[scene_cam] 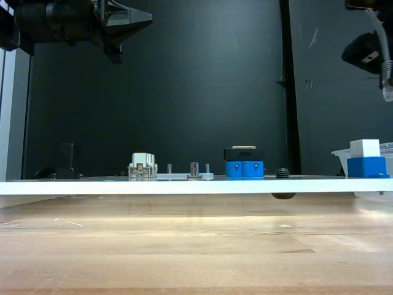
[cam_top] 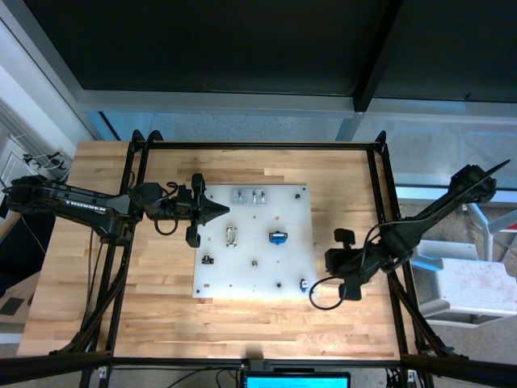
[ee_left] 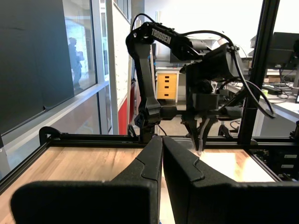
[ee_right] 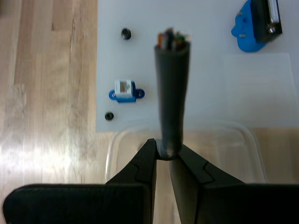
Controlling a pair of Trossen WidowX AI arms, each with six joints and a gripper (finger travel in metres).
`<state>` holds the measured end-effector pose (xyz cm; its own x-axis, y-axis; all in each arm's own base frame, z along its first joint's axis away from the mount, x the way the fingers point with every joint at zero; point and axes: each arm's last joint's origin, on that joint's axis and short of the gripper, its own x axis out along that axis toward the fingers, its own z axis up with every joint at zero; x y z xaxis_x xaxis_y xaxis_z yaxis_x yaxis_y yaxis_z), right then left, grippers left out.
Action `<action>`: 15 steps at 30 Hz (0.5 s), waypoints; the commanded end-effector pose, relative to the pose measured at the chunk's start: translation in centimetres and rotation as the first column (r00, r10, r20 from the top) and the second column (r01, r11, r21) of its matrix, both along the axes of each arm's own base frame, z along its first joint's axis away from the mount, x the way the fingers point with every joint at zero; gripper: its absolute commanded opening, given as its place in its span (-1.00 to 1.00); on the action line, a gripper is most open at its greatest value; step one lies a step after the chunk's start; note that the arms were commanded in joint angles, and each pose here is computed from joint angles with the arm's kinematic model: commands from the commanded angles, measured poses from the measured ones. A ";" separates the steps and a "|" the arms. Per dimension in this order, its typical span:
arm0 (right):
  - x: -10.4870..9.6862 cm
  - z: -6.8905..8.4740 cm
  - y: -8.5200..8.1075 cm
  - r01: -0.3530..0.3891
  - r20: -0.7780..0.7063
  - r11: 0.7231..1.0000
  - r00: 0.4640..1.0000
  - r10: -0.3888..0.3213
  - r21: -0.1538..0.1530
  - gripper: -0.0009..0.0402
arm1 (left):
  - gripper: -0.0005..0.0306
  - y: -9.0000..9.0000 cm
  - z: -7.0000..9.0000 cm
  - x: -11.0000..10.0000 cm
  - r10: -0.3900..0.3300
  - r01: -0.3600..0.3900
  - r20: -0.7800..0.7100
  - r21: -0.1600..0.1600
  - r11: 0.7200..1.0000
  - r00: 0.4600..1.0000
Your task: Remove the rj45 connector and place it in the container
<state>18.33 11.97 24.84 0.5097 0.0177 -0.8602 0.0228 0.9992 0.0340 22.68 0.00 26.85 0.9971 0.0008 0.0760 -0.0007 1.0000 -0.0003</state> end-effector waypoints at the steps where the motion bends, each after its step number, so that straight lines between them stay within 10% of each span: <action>1: -1.1 0.0 -0.6 0.000 -0.021 1.000 1.000 -0.001 -0.012 -0.96 | -0.96 0.0 0.0 0.0 0.000 0.000 0.000 0.000 1.000 1.000; 15: -4.6 -1.6 -2.6 -0.008 -0.090 1.000 0.996 0.008 0.005 -0.96 | -0.96 0.0 0.0 0.0 0.000 0.000 0.000 0.000 1.000 1.000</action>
<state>13.88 9.52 23.33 0.4381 0.0307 -0.8984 0.0069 0.9993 0.0375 22.68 0.00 26.86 0.9971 0.0008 0.0764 -0.0007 1.0000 -0.0003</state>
